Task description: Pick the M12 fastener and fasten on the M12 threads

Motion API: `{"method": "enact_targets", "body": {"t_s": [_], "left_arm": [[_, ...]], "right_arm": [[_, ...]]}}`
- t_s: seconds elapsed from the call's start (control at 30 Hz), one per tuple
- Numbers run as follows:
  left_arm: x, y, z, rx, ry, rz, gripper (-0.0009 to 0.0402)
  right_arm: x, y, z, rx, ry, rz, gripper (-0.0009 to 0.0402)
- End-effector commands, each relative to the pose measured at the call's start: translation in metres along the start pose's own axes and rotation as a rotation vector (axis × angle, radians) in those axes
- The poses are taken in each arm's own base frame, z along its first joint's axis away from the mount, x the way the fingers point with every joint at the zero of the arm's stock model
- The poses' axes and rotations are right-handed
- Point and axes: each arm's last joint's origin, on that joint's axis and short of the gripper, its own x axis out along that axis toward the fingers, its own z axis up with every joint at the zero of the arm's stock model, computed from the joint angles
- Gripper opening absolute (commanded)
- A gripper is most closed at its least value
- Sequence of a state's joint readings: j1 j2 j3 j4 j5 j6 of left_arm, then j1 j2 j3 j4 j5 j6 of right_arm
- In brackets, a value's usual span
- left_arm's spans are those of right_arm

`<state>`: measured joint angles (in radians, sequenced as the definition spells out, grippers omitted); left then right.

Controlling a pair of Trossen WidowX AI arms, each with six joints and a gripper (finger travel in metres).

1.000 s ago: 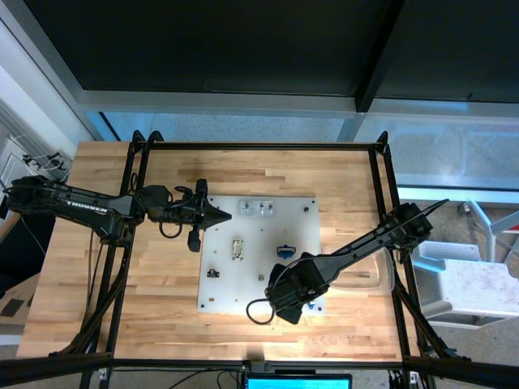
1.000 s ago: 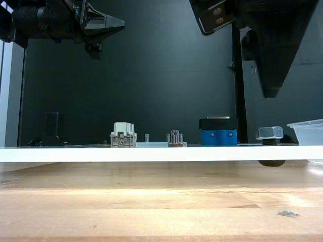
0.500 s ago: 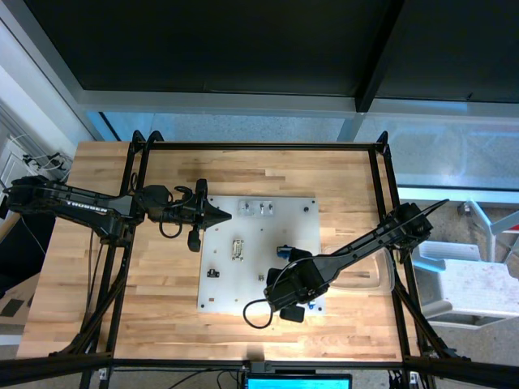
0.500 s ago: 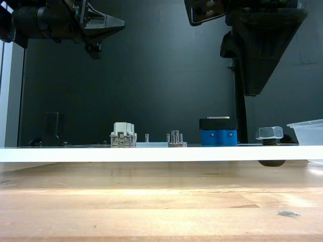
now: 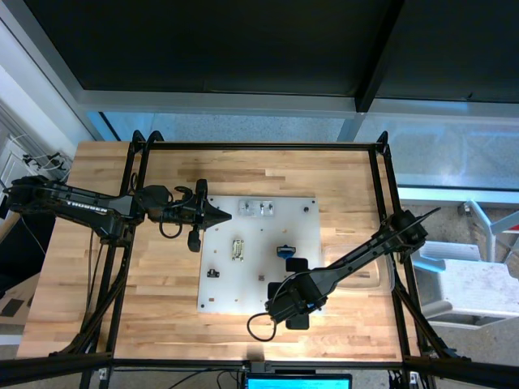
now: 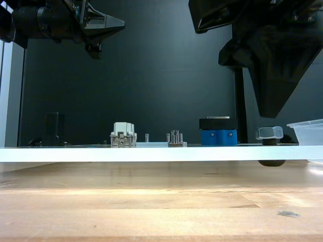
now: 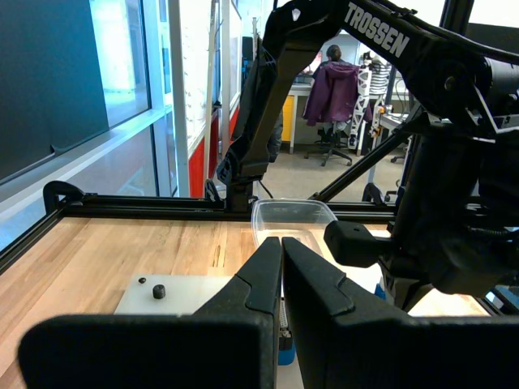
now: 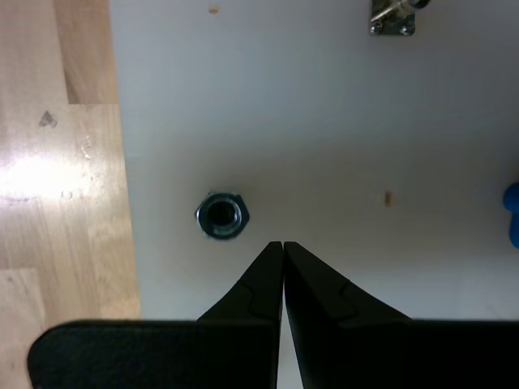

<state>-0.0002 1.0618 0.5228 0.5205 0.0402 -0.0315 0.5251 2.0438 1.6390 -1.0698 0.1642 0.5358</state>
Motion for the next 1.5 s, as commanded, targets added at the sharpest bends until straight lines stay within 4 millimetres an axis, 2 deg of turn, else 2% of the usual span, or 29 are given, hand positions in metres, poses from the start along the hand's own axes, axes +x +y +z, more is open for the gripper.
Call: {"method": "enact_targets", "body": {"t_s": [0.03, 0.27, 0.6, 0.83, 1.03, 1.2, 1.5], "left_arm": [[0.0, 0.0, 0.0, 0.0, 0.0, 0.0, 0.0], [0.0, 0.0, 0.0, 0.0, 0.0, 0.0, 0.0], [0.0, 0.0, 0.0, 0.0, 0.0, 0.0, 0.0], [0.0, 0.0, 0.0, 0.0, 0.0, 0.0, 0.0], [0.0, 0.0, 0.0, 0.0, 0.0, 0.0, 0.0], [0.0, 0.0, 0.0, 0.0, 0.0, 0.0, 0.0], [0.0, 0.0, 0.0, 0.0, 0.0, 0.0, 0.0]], "right_arm": [[0.004, 0.001, 0.0, 0.002, 0.01, 0.012, 0.0], [0.014, 0.003, -0.002, 0.012, 0.008, 0.059, 0.0], [0.014, 0.003, -0.002, 0.031, 0.008, 0.063, 0.0], [-0.002, 0.008, -0.004, -0.079, 0.08, 0.333, 0.0], [-0.005, 0.003, -0.006, -0.061, 0.063, 0.256, 0.0], [-0.004, -0.001, -0.003, 0.037, 0.007, 0.142, 0.0], [0.0, -0.004, -0.002, 0.107, -0.038, 0.062, 0.0]]}}
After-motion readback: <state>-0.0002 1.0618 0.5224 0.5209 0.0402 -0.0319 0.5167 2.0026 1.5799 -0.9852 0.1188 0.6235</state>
